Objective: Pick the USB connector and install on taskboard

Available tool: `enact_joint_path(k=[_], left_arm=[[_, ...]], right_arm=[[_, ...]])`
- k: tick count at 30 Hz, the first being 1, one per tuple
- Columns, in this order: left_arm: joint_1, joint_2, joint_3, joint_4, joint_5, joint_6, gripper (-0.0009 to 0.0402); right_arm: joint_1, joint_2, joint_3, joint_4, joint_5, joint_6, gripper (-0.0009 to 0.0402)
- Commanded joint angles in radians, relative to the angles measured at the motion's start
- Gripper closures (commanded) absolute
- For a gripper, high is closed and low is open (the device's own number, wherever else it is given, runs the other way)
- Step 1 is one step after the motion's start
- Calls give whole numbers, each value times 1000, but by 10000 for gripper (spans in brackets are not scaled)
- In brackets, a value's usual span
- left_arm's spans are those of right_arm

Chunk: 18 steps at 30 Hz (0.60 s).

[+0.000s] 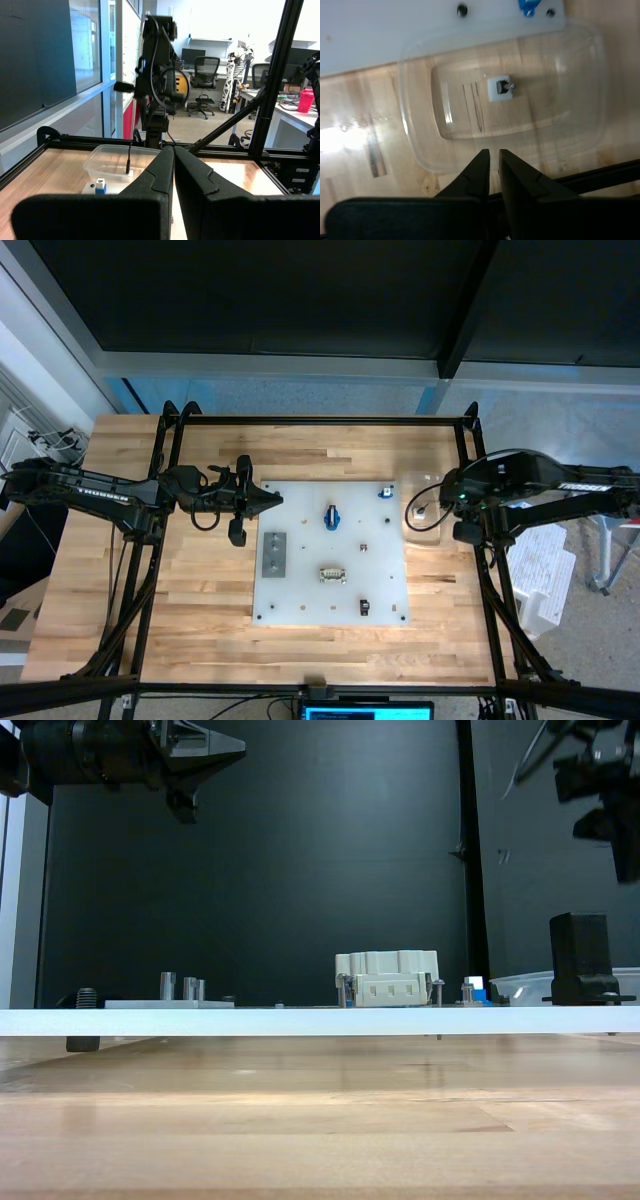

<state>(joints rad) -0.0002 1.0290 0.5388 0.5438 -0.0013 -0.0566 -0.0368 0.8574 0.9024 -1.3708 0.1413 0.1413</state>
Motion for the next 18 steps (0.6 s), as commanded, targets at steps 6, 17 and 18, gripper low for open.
enact_joint_path(k=[6,17,18], left_arm=[[0,0,0,0,0,0,393],[0,0,0,0,0,0,393],[0,0,0,0,0,0,393]], right_arm=[[-90,37,-101,127,-11,-53,289],[-184,157,-103,214,-39,-212,260],[-191,166,-104,229,-40,-214,260]])
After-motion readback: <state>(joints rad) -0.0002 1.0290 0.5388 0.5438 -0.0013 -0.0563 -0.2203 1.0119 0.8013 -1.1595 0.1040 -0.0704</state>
